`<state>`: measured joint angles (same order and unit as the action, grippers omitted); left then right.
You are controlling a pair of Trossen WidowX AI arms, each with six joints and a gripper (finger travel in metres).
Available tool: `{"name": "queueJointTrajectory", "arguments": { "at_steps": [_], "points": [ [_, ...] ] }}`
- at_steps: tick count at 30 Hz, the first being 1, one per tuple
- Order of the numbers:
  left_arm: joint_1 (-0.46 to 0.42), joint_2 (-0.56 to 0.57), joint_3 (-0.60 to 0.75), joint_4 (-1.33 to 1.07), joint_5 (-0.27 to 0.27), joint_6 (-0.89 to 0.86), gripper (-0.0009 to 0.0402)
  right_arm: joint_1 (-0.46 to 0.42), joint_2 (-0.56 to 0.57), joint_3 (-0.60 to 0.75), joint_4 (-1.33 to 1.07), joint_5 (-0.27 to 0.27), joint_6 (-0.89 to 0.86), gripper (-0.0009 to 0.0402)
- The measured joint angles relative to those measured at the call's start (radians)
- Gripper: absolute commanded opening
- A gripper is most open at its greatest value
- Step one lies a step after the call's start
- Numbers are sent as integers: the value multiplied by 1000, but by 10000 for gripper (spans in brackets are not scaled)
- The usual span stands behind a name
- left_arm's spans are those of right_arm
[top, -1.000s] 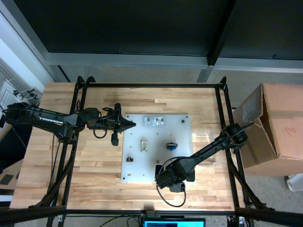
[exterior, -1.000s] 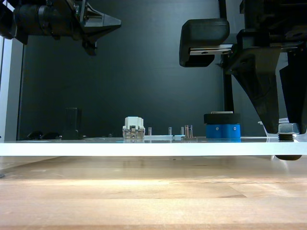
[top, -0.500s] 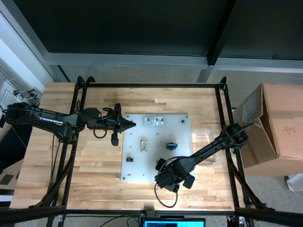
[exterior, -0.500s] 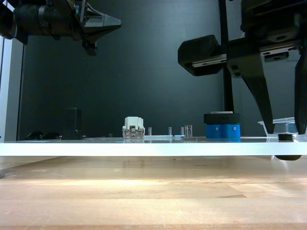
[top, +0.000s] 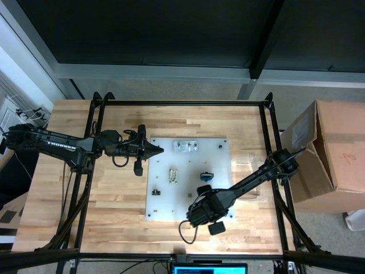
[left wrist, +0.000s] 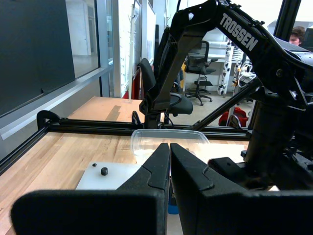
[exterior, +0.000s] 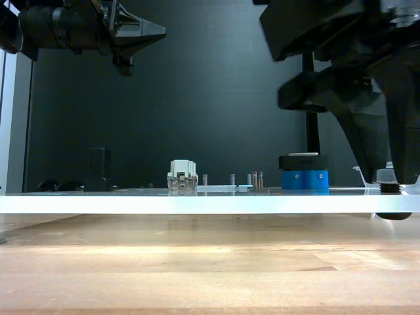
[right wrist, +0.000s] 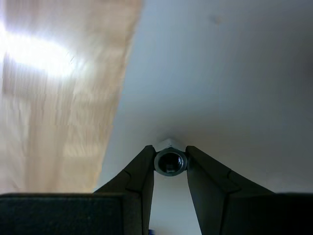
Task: Pick the M12 nut and place it on its threads and fasten
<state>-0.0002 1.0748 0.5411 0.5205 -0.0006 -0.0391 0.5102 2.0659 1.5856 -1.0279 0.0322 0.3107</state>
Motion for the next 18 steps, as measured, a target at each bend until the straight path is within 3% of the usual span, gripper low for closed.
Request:
{"name": "queueJointTrajectory", "arguments": {
  "at_steps": [11,18],
  "points": [
    [0,0,0,0,0,0,0,0,1,0,0,0,724,9],
    [0,0,0,0,0,0,0,0,1,0,1,0,979,9]
  ]
}}
